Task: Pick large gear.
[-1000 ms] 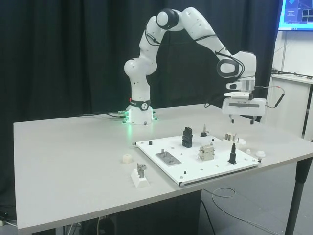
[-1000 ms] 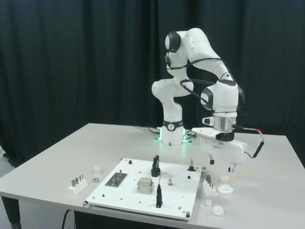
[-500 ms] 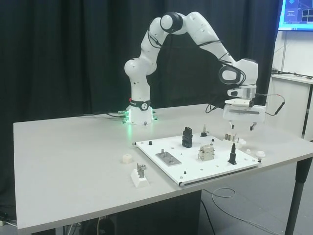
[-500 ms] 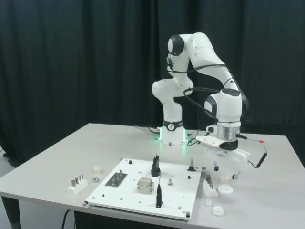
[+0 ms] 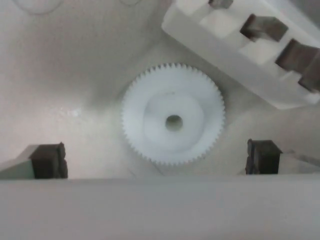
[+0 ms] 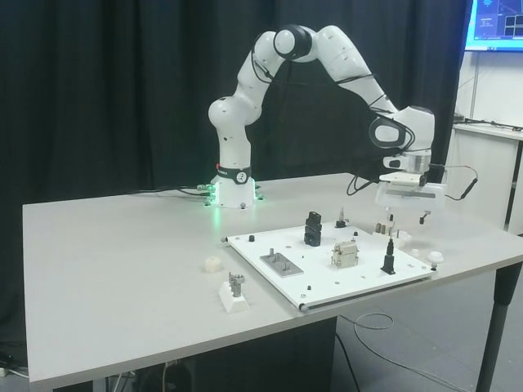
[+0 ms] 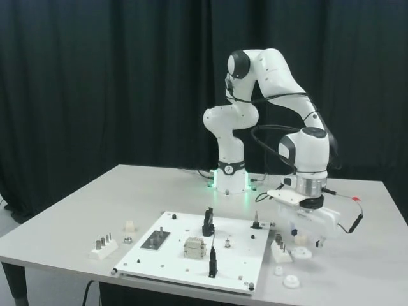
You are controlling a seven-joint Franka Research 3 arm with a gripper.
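Hovering over the gear with open fingers

Starting nearest the second room camera, a small white toothed wheel lies at the table's front edge, with a smaller white piece just behind it. Beside these stands a white rectangular assembly board carrying black upright fittings and a grey metal block. Off the board's other side sits a white holder with grey metal pegs, well apart from the arm.

Farther back, next to the board's edge, the large white plastic gear with a toothed rim and a round centre hole lies flat on the grey table. Seen from the second room camera, the gear rests just beside a white block holding dark metal pins; the wrist view shows that block close to the gear's rim but apart from it.

Directly above the gear hangs the white two-finger gripper, low over the table. Its black fingertips stand wide apart, one on each side of the gear, clear of its teeth. The gripper holds nothing.

Behind it all, the white arm's base is bolted near the table's far edge, with a green glow at its foot, against a black curtain
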